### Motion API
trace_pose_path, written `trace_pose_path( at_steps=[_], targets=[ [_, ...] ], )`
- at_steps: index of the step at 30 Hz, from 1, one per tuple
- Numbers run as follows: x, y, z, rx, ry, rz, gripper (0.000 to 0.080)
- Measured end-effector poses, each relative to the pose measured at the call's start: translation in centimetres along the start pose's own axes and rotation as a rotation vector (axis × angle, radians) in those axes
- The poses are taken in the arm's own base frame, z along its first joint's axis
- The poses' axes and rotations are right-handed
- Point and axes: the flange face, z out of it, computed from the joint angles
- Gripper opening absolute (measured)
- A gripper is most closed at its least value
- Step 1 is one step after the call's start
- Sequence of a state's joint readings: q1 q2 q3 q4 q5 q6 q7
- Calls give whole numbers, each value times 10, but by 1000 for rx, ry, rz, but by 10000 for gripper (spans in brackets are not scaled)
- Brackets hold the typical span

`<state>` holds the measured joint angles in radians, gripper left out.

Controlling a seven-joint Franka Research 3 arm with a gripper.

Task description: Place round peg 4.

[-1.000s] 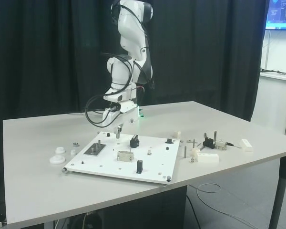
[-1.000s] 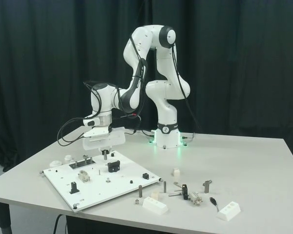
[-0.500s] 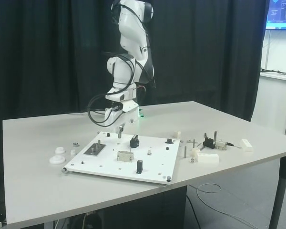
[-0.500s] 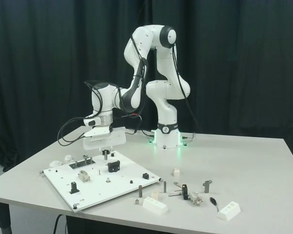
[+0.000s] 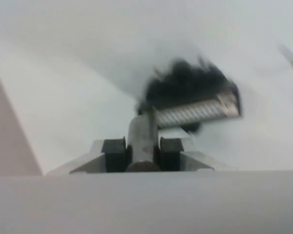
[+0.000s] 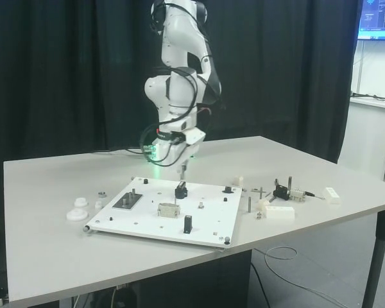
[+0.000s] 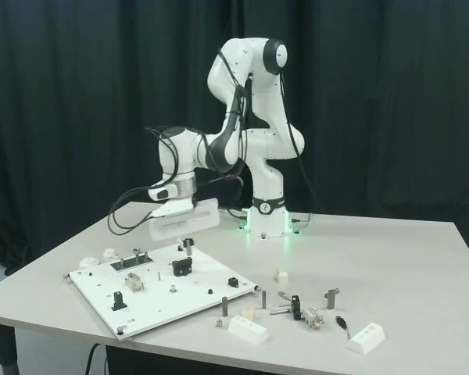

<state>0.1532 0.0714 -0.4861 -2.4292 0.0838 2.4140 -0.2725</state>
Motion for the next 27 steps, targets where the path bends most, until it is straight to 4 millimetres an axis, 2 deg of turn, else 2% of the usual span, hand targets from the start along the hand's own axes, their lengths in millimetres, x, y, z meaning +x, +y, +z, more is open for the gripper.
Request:
trace_pose_path(
  at_steps=[8,13,18,27],
  targets=[
    [3,-54,-10,51,-11,-7,145],
    [2,-96,-13,71,-23,-12,145],
    [-1,-142,-13,87,-32,-11,145],
    [-16,-239,-12,97,-36,-3,145]
  ],
)
